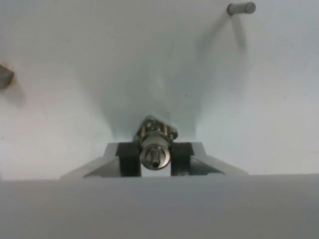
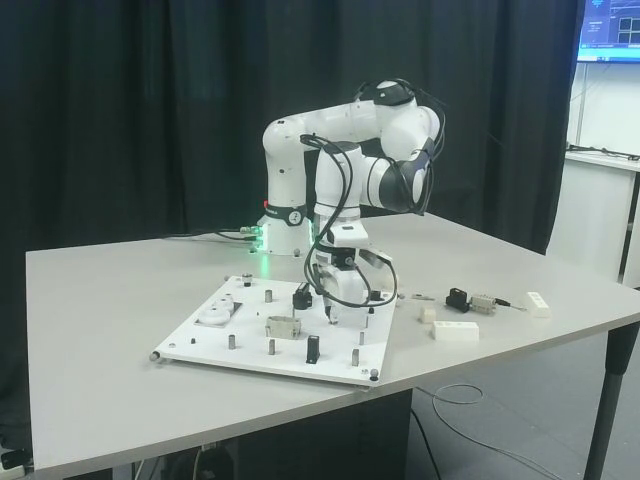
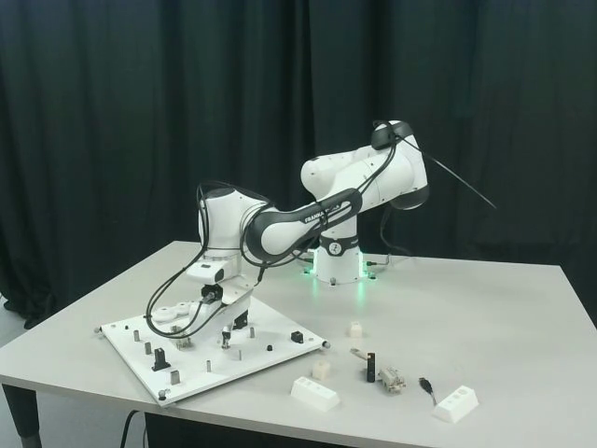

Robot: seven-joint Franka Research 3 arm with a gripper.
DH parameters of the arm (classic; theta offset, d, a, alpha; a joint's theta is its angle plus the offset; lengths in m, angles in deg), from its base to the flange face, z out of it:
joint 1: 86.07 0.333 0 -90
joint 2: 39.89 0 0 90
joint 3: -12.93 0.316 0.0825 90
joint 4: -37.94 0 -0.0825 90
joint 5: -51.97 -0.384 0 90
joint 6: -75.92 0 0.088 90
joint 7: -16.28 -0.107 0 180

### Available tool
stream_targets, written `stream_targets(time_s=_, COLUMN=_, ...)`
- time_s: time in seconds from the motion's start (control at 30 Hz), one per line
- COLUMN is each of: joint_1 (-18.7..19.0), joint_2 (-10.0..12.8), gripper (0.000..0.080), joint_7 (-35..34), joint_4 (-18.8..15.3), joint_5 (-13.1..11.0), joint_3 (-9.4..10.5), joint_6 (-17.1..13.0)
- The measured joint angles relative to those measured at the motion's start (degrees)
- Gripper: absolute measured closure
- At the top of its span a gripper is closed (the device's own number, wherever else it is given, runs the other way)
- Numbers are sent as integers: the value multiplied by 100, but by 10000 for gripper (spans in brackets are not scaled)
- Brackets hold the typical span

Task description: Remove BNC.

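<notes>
Gripper (image 1: 155, 164) clenched on BNC (image 1: 155, 145) mid white board (image 2: 250, 345), away from its edges; small rigid metal plug, light, slick, best held across barrel sides.

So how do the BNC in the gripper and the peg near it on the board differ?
The BNC sits between the gripper's black fingers; the peg stands free on the white board. The BNC has a flanged base and stepped barrel; the peg is a plain cylinder. Both look metallic.
</notes>
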Motion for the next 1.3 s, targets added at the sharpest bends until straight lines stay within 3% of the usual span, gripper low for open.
stream_targets(time_s=0.73, joint_1=1, joint_2=0, gripper=679, joint_7=124, joint_4=9, joint_5=0, joint_3=-39, joint_6=41)
stream_targets(time_s=1.1, joint_1=82, joint_2=-20, gripper=679, joint_7=186, joint_4=56, joint_5=24, joint_3=-367, joint_6=379)
stream_targets(time_s=1.3, joint_1=116, joint_2=-21, gripper=679, joint_7=186, joint_4=57, joint_5=61, joint_3=-485, joint_6=405)
